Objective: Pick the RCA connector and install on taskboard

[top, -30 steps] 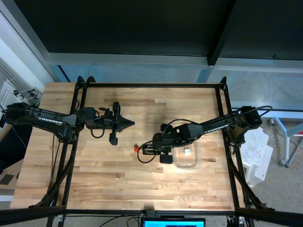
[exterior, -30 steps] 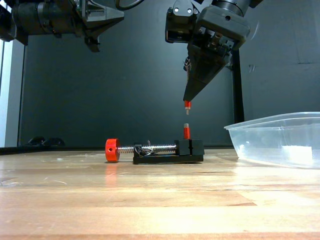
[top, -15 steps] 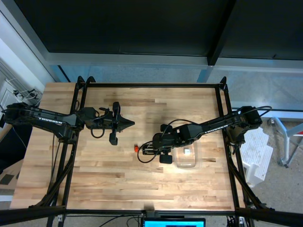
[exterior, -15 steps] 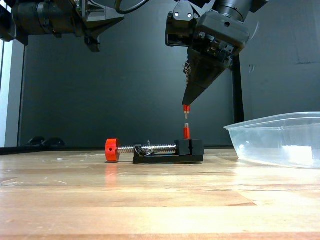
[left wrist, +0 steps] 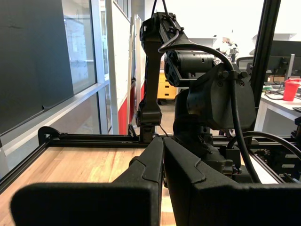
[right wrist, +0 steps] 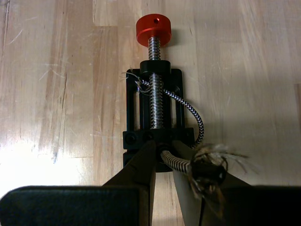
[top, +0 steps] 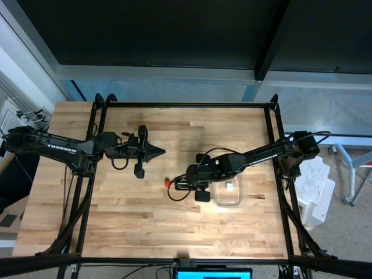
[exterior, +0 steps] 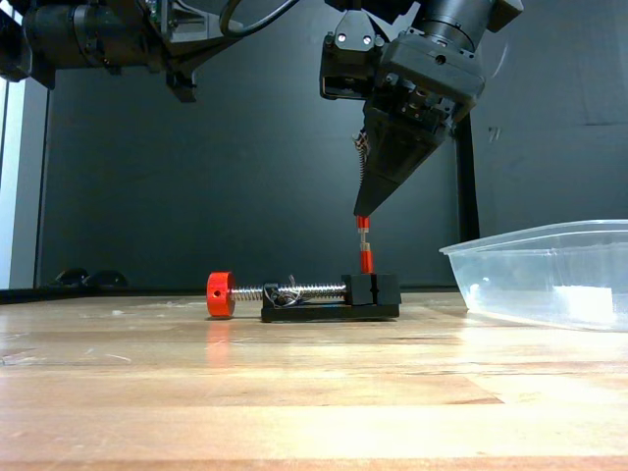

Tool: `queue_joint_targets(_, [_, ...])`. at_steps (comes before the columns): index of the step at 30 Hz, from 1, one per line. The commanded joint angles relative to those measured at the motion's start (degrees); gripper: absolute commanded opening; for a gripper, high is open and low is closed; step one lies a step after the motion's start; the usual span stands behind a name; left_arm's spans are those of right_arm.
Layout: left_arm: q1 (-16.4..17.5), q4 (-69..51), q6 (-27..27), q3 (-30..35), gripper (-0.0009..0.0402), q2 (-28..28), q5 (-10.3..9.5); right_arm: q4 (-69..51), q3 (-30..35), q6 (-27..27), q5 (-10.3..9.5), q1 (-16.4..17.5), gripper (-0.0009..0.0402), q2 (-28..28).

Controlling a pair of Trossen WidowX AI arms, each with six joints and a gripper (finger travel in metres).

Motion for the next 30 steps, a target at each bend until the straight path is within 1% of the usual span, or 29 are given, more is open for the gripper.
queue_joint_targets(1, [0.02, 0.02, 0.02, 0.00, 0.0000, 0.02, 0.00, -0.33, -0.02, -0.24, -0.04, 0.02, 0.0002, 0.15])
queue_joint_targets(30, [0.00, 0.02, 0.02, 0.00, 0.0000, 0.02, 0.00, -1.44, -0.02, -0.20, -0.07, -0.52, 0.0002, -0.13])
